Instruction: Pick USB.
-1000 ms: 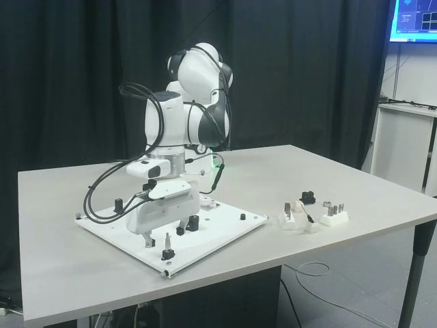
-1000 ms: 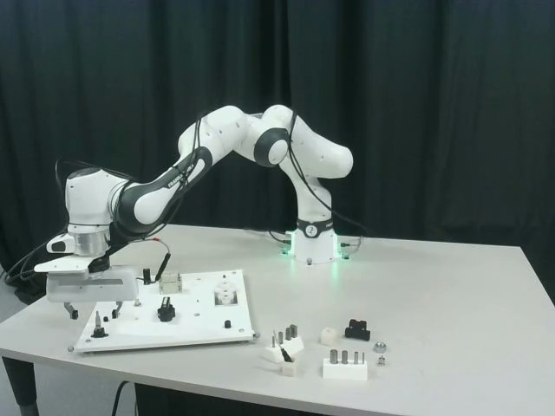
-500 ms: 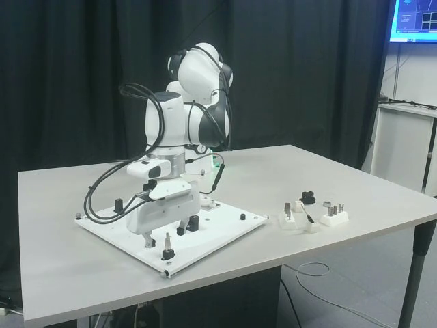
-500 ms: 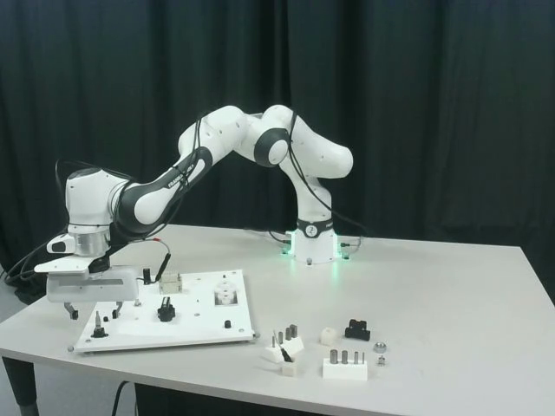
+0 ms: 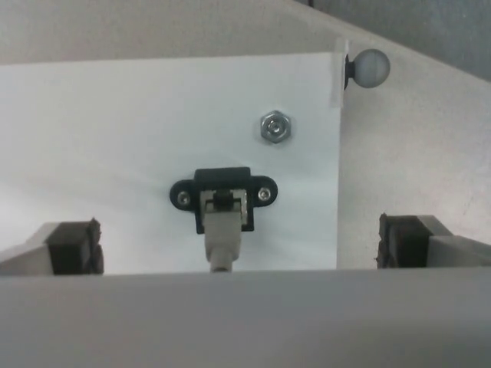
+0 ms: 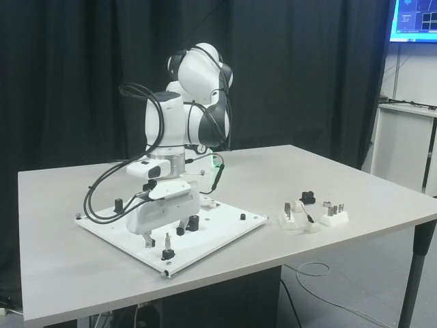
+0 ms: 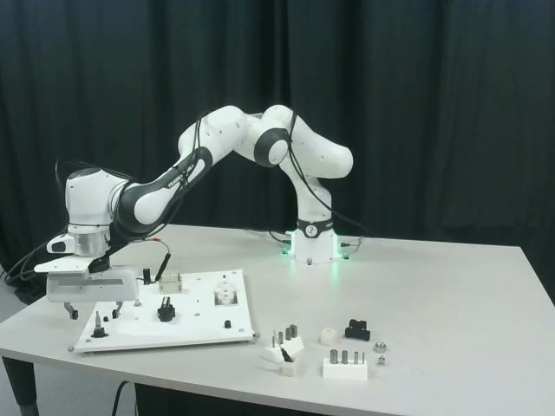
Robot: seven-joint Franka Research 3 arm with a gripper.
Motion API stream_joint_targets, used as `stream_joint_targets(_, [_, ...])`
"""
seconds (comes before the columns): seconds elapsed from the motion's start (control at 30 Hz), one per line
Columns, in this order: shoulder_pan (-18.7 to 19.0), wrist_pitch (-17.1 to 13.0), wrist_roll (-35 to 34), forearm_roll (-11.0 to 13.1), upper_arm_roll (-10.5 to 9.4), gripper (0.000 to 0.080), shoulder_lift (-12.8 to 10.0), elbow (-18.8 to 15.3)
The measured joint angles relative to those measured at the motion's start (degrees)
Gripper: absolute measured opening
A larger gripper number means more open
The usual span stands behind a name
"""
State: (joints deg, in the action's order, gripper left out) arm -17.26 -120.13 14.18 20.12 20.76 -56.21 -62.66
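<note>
Between the spread fingertips (image 5: 73, 247), wrist view only: USB plug (image 5: 222, 230) in black socket (image 5: 222, 193).

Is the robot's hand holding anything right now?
No, nothing yet. The gripper is open, its fingers wide apart on either side of the plug, which sits in its black socket.
</note>
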Motion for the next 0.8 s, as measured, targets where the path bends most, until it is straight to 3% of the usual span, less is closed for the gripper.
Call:
stream_joint_targets(0.4, [0.2, 0.8, 0.0, 0.0, 0.01, 0.0800, 0.1, 0.1])
stream_joint_targets(0.8, [1.6, 8.3, -2.5, 0.1, 0.10, 0.0800, 1.1, 1.3])
